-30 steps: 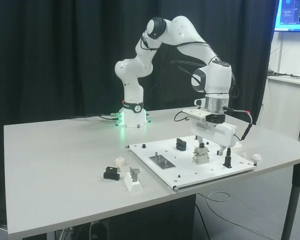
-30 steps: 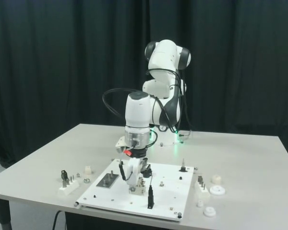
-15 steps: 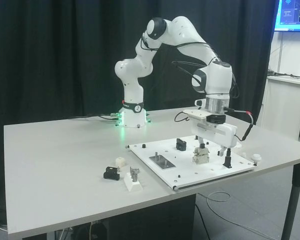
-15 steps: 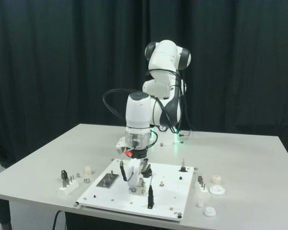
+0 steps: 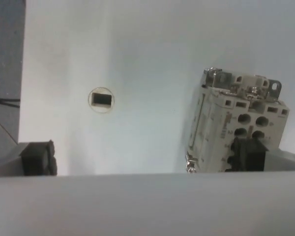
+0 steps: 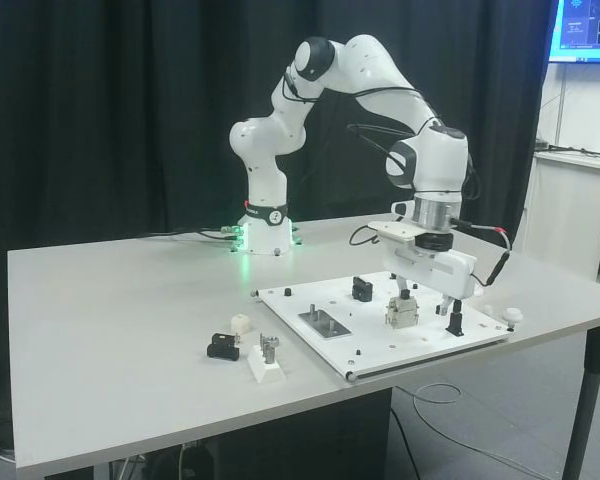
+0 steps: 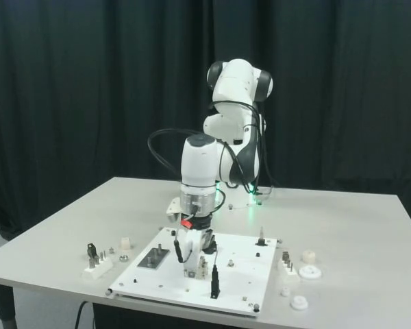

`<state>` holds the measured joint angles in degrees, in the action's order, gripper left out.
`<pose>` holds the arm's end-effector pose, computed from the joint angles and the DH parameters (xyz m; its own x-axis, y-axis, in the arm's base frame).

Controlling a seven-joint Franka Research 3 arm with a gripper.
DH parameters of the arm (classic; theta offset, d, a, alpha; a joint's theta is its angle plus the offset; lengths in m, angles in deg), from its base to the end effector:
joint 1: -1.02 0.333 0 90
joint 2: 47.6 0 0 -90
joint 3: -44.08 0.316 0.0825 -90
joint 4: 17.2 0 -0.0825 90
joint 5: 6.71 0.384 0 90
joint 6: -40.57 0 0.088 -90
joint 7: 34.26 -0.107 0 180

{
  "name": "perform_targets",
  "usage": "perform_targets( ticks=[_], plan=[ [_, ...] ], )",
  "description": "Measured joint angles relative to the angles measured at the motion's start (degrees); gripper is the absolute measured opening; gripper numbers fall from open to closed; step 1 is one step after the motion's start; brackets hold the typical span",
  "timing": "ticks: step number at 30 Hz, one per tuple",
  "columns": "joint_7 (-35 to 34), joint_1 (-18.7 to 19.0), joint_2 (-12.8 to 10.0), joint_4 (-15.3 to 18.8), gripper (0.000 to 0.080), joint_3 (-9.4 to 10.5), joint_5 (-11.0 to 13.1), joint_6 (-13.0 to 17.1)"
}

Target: Insert waterproof.

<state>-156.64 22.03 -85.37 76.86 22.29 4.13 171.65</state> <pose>0.6896 0.0281 0.2553 -0.5851 -0.8096 0.0477 -0.8102 0.5808 -0.0790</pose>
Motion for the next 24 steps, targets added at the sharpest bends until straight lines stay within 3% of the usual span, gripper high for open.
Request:
perform_targets(
  ticks=[16,24],
  plan=[
    [-0.2,0.2,0.0,-0.6,0.0800,0.07,0.0,-0.2],
    [-1.0,0.5,0.6,-2.1,0.0800,0.02,0.0,-2.9]
  ],
)
